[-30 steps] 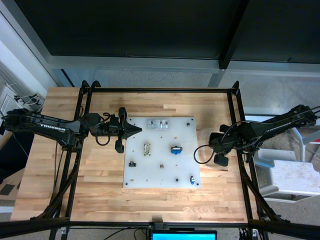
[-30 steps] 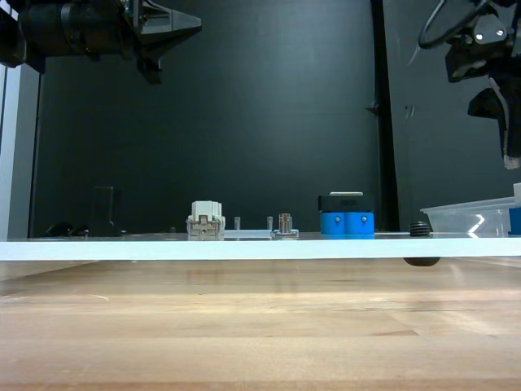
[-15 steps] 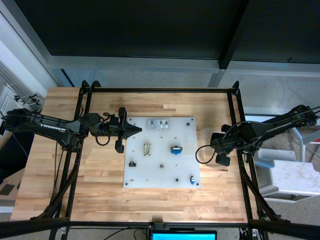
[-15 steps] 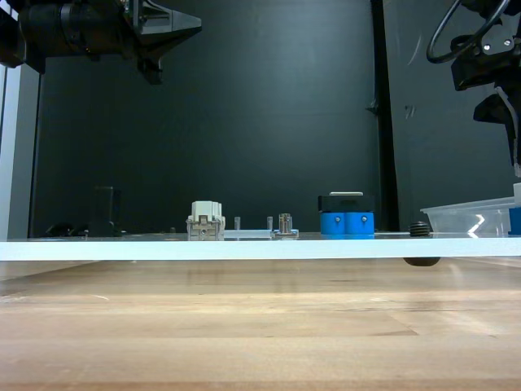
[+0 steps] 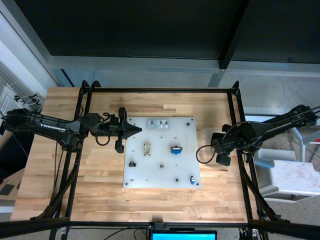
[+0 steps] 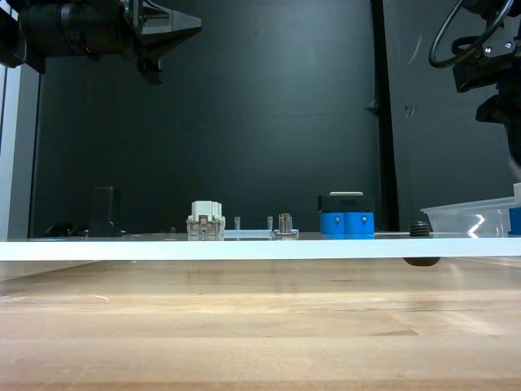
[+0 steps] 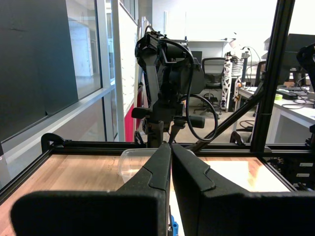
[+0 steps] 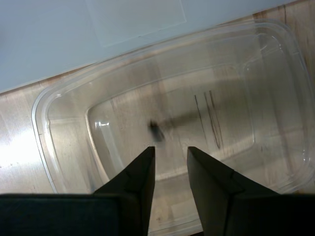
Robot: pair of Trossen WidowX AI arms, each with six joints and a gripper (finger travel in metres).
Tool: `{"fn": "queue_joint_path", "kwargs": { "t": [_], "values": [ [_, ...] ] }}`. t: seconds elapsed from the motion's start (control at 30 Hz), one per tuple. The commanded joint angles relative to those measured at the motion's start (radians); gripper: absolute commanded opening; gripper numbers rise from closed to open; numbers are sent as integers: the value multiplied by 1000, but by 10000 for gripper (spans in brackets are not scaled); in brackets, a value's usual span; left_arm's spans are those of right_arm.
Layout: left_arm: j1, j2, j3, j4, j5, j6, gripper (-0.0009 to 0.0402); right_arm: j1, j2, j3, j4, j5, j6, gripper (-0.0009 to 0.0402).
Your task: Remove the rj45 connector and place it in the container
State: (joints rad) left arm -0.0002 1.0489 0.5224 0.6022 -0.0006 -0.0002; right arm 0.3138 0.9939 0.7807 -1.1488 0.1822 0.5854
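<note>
The container [image 8: 275,64], a clear tub, lies on the wood just right of the white board [image 5: 160,170]; it also shows as the container [image 6: 472,218] at table height. My right gripper [image 8: 171,150] hangs straight above it, open, with nothing between its fingers. Inside the tub, just beyond the fingers, is a small dark blurred piece [image 8: 156,132]; whether it is the rj45 connector I cannot tell. My left gripper [image 5: 139,130] hovers shut over the board's left edge, high above it.
On the board stand a grey socket [image 5: 147,149], a blue block [image 5: 176,149], a small blue part [image 5: 192,179] near the right corner and clear clips [image 5: 158,123] at the back. Black frame rails border the table.
The right gripper has drifted up and to the right, almost leaving the low view. The left arm has not moved.
</note>
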Motion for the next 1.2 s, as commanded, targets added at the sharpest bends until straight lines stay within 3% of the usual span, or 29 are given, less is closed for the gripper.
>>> {"fn": "queue_joint_path", "kwargs": {
  "t": [0.03,0.6,1.2],
  "values": [
    [0,0,0,0,0,0,1,0,1,0,-1,0,1,113],
    [0,0,0,0,0,0,1,0,1,0,-10,0,2,158],
    [0,0,0,0,0,0,1,0,1,0,-11,1,9,161]
  ]
}}
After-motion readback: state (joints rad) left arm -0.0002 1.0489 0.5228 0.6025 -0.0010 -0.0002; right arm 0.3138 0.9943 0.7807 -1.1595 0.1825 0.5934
